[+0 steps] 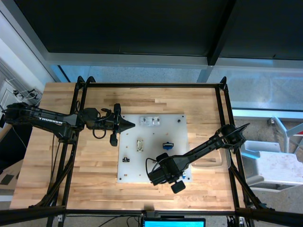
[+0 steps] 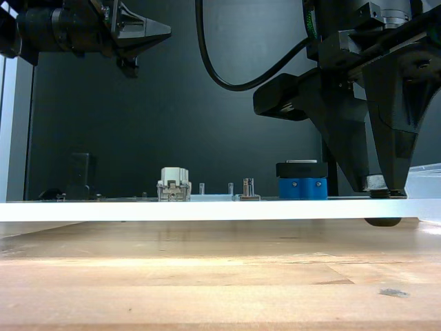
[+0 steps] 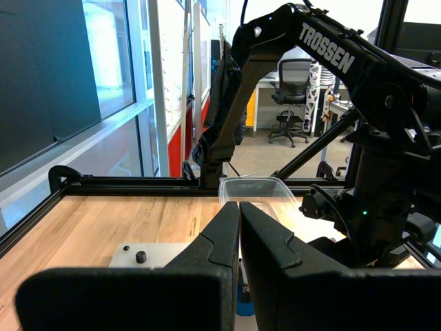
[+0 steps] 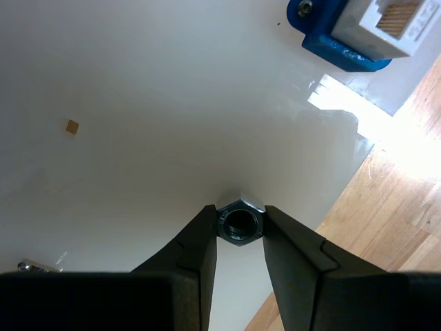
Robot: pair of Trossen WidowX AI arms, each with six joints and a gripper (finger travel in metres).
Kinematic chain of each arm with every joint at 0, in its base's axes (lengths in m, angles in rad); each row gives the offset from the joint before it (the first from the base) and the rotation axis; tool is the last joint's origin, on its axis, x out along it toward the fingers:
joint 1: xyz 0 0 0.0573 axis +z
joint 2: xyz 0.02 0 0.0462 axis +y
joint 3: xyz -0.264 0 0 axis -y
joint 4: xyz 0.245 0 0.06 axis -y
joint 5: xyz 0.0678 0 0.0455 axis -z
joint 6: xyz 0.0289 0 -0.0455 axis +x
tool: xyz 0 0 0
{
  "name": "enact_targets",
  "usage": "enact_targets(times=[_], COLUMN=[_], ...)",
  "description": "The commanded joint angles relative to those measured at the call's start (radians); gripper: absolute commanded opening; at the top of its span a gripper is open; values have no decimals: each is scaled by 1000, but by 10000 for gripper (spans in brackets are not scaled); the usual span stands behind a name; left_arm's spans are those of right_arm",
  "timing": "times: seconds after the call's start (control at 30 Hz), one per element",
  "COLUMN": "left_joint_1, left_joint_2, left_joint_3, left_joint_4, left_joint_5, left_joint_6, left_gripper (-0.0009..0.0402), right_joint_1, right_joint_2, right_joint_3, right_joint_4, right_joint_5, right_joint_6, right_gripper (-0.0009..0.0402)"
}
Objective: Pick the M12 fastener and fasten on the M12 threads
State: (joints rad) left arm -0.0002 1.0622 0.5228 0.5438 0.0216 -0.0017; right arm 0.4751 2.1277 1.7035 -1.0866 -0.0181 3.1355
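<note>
- container: a clear tray (image 3: 255,181) stands on the table (image 1: 94,189) past the right edge of the white board (image 1: 142,163). in the high view my right arm crosses over it, and i cannot tell what it holds.
- task part: the m12 fastener (image 4: 239,222), a small hex nut, is pinched by its flats between the two fingers of my right gripper (image 2: 379,187), bore facing the wrist camera. the jaws are parted only by the nut's width.
- position: in the low view, at lower right of the frame, the right fingertips reach down to the board surface. i cannot tell whether the nut sits on its stud, since the fingers cover that spot.
- edges: the board's edge runs near the nut, with bare wood beyond it. a blue part (image 4: 324,41) carrying a white socket stands apart from the nut on the board.
- room: my left gripper (image 1: 130,125) hangs high over the board's far left edge, fingers closed together on nothing, well apart from the right gripper.
- writing: "trossen" (image 3: 332,49) reads in white on the right arm.
</note>
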Motion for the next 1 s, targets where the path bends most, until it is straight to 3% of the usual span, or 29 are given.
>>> enact_targets(times=[0.03,0.63,1.0], left_joint_1=[0,0,0], left_joint_2=[0,0,0], left_joint_3=[0,0,0], left_joint_4=[0,0,0], left_joint_5=[0,0,0], left_joint_6=[0,0,0], left_gripper=[0,0,0], right_joint_1=[0,0,4], right_joint_2=[0,0,-8], right_joint_3=[0,0,0], right_joint_4=[2,-12,-14], right_joint_5=[0,5,8], right_joint_6=[-2,-8,0], right_gripper=[52,58,166])
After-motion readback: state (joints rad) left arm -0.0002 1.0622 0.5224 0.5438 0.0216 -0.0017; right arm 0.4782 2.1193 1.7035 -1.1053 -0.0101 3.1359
